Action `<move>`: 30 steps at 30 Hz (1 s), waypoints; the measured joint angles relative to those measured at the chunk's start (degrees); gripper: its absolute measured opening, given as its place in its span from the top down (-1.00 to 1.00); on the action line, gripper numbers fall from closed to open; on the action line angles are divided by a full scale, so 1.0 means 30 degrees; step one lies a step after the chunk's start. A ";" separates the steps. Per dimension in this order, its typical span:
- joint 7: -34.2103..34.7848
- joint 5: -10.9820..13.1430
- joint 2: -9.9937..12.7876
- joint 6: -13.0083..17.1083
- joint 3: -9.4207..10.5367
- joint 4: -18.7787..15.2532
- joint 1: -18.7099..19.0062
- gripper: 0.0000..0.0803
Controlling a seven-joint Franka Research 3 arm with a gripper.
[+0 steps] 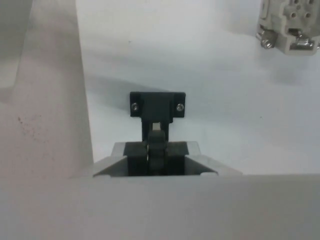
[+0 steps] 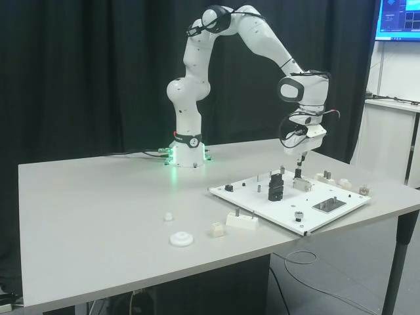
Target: Insert USB.
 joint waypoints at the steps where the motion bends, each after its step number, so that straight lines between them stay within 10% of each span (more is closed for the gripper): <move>1: -0.0035 0.0000 0.0009 0.0016 -0.0007 0.0000 -0.0013 0.82; 30: -0.0271 -0.0012 0.0139 0.0045 0.0093 0.0008 0.0052 0.82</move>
